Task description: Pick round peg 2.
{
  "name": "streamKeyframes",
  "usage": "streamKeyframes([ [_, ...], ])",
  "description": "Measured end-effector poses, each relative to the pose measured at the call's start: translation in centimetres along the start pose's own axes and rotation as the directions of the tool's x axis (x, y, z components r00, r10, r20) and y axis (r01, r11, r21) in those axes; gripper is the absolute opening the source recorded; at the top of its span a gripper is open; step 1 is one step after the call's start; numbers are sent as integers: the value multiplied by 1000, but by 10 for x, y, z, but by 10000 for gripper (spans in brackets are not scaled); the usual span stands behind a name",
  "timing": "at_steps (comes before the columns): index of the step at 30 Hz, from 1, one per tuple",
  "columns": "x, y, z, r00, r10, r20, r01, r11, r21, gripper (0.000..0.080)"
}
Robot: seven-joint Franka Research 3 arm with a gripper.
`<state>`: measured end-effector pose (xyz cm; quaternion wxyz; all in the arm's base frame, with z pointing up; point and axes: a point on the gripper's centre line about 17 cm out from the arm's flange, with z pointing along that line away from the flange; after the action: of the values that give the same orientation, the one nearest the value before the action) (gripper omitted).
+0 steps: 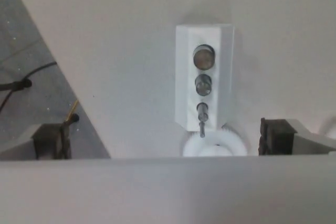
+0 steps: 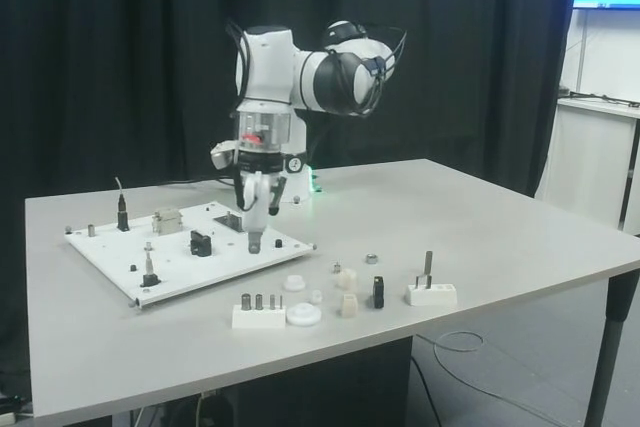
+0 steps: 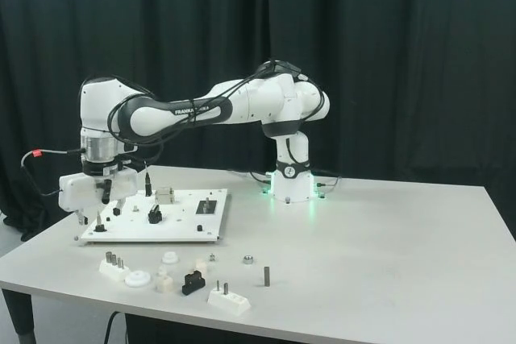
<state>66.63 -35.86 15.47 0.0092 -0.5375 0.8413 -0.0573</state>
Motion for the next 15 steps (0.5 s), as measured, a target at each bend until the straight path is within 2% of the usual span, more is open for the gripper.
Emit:
streamKeyframes([
  [15, -20, 3, 23, 999, 35, 32, -34, 999, -23, 800],
])
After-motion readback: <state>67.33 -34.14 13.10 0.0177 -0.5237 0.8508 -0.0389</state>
